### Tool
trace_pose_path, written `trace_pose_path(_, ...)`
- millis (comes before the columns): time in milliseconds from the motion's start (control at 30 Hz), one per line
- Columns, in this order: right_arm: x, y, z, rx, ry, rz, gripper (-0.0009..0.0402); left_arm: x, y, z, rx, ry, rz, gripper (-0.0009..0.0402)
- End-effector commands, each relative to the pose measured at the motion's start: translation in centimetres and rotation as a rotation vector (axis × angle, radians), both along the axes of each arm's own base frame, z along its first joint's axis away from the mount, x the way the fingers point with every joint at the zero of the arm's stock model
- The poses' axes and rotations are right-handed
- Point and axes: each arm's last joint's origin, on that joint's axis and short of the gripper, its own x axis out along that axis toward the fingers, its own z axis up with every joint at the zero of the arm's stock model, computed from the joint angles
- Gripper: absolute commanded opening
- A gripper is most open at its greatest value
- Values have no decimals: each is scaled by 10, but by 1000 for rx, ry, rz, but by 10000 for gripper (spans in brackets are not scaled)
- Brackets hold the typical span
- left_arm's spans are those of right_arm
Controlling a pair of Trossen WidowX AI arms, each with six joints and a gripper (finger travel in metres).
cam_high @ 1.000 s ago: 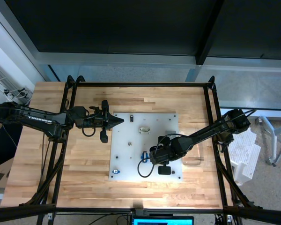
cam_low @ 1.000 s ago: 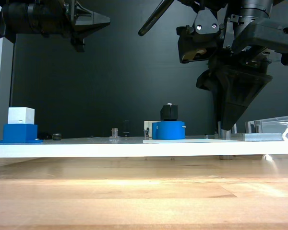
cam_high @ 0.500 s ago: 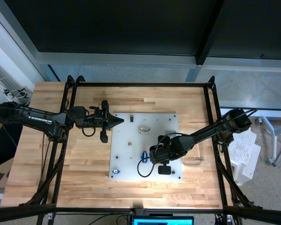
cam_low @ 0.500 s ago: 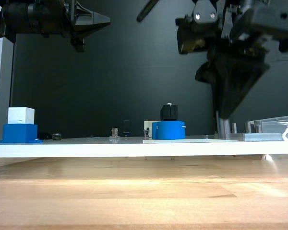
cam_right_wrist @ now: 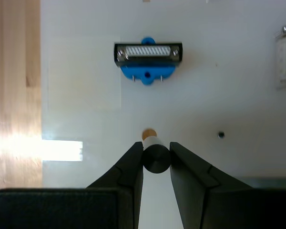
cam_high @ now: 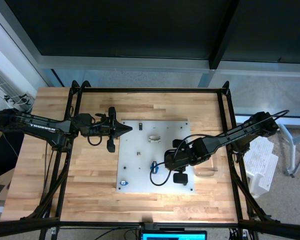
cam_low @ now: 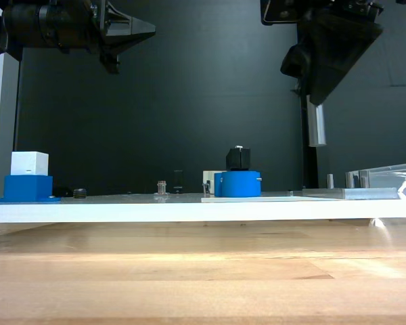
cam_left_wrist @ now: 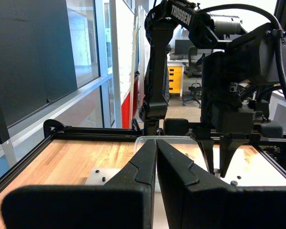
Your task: Remove the 16mm cylinder and place in the container
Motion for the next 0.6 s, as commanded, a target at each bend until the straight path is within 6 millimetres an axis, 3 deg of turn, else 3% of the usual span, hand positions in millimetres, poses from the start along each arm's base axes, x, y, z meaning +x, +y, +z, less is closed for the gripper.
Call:
trace_pose_path(33, -7, -2, 5, -5, 13, -2, 9, 0, 0, 0, 0, 0, 0, 0)
trace_pose_path(267, -44, -11, 17, 11, 14, -22, 9, 0, 0, 0, 0, 0, 0, 0)
trace_pose_path(600, -106, -30, -2, 29, 43, -71, 9, 0, 0, 0, 0, -1, 0, 0)
